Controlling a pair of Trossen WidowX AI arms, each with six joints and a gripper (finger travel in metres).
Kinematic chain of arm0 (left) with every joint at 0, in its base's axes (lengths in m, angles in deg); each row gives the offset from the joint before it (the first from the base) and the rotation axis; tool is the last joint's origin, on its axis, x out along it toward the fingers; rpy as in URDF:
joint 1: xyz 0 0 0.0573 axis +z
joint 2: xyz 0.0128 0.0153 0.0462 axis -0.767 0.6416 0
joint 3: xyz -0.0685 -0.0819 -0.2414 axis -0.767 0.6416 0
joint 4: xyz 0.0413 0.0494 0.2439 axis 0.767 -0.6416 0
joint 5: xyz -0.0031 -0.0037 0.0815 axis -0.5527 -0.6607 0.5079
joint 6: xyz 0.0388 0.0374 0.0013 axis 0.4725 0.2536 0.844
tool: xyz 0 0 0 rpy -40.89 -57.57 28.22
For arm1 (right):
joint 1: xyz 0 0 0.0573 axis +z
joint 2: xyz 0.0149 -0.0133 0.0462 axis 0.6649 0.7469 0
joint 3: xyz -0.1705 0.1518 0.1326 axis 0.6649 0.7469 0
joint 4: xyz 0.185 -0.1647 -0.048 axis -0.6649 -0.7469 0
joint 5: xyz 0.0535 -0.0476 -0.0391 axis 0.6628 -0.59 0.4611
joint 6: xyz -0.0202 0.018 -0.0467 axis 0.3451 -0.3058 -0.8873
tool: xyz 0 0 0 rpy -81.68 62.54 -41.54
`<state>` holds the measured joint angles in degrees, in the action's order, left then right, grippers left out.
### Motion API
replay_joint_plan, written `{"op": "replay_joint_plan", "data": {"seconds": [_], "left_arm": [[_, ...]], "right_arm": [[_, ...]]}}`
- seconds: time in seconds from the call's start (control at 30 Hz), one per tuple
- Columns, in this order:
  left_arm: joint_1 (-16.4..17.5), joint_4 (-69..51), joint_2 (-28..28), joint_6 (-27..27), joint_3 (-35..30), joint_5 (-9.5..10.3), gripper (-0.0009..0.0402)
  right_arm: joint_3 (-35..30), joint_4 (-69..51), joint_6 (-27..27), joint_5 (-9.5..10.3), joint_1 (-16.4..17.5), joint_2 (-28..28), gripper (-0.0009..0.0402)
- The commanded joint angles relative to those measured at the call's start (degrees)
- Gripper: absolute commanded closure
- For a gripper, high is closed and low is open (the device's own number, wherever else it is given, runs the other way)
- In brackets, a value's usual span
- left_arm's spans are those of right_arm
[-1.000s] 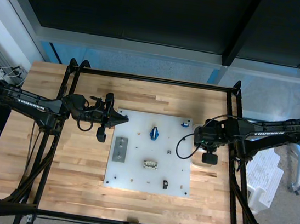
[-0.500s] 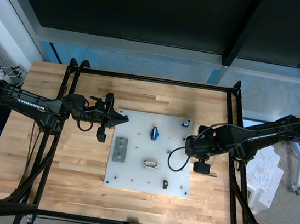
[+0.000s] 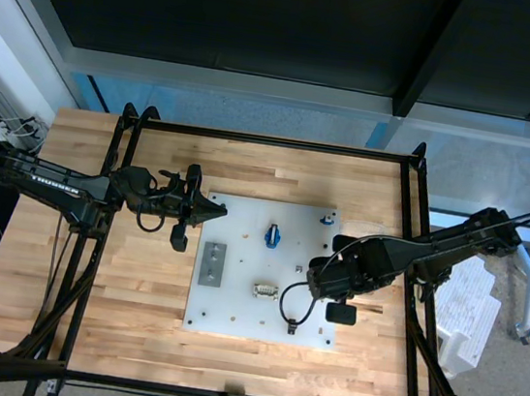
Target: Pick the USB connector and install on taskboard
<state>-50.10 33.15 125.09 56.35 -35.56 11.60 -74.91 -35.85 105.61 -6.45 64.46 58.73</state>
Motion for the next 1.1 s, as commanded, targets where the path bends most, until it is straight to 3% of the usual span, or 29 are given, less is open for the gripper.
{"op": "replay_joint_plan", "data": {"seconds": [0.03,0.5,0.77,1.1], "left_arm": [[0.0,0.0,0.0,0.02,0.0,-0.02,0.0393],[0.0,0.0,0.0,0.02,0.0,-0.02,0.0393],[0.0,0.0,-0.02,0.02,-0.02,-0.02,0.0393],[0.0,0.0,0.0,0.02,0.0,-0.02,0.0393]], "right_arm": [[-2.4,-0.13,0.02,0.26,1.75,1.62,0.0393],[-14.53,-3.48,2.4,-0.04,4.24,12.13,0.0393],[-17.2,-3.21,5.97,0.2,4.85,16.04,0.0393],[-21.27,-3.39,6.38,0.04,6.16,19.67,0.0393]]}}
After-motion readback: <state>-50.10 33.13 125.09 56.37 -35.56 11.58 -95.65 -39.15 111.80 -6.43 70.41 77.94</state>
